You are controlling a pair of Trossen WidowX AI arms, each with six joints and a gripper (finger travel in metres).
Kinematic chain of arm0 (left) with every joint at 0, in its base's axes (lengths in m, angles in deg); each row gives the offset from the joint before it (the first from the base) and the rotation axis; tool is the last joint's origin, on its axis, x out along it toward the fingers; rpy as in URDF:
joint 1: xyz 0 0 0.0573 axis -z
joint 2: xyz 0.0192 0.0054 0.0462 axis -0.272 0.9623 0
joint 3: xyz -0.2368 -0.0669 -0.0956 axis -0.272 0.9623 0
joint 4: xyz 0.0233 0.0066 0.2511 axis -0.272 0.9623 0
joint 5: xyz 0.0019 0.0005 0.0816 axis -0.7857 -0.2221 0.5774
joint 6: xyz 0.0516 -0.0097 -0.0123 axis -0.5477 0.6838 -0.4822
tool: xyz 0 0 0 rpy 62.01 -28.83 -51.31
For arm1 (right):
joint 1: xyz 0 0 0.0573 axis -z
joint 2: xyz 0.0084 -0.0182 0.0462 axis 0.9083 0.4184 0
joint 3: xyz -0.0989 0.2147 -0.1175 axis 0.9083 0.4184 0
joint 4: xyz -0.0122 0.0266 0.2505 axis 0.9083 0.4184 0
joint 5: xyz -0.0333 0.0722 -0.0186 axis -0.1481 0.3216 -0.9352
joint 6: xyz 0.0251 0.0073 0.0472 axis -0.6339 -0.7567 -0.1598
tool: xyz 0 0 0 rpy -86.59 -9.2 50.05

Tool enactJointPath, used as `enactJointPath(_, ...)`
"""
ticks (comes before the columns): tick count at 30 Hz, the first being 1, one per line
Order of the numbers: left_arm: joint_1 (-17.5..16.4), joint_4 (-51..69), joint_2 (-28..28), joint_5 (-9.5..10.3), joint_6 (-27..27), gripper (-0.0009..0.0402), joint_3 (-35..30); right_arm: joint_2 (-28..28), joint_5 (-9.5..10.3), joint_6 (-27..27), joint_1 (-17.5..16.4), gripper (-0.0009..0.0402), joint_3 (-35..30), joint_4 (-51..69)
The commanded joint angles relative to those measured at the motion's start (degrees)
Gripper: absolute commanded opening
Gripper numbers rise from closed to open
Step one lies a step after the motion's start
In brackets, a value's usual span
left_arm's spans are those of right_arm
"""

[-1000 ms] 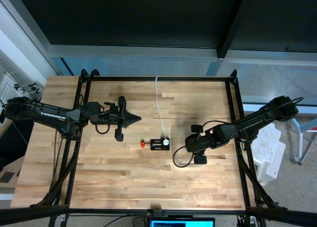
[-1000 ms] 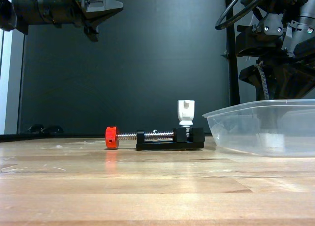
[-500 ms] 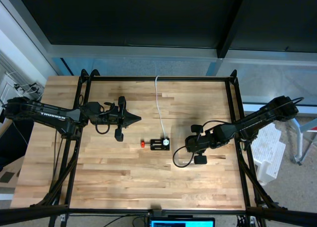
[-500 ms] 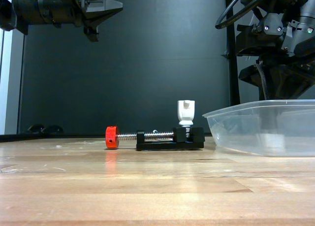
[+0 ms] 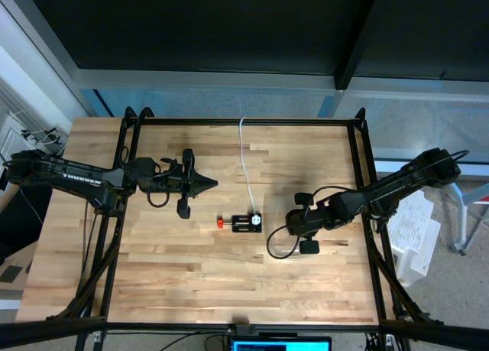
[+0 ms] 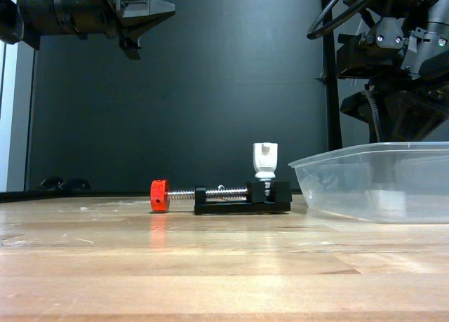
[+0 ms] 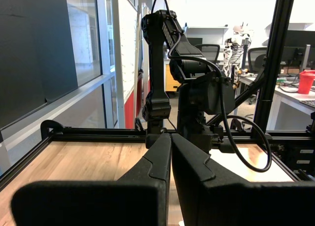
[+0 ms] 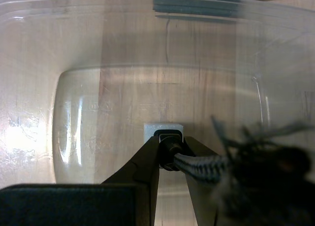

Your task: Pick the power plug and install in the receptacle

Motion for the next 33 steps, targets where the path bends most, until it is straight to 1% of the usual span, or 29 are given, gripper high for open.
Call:
enactJointPath(1,-0.02,-0.02,0.02,-0.02,-0.02,0.0,0.0,-0.11,-0.02,-0.02,-0.02,0.0001,-0.02,-0.02)
enactJointPath(21,-0.02,-0.02,0.02,-0.02,-0.02,0.0,0.0,-2.78,-0.04,-0.04,-0.02,0.0,-0.31,1.07)
enactJointPath(31,0.0,-0.02,0.02,-0.02,-0.02,0.0,0.0,-5.16,-0.33,1.22,0.0,0.0,-5.2,7.26)
enactJointPath(33,0.0,-0.02,0.02,-0.02,-0.02,0.0,0.0,-5.51,-1.42,1.86,0.09,0.0,-6.78,8.87)
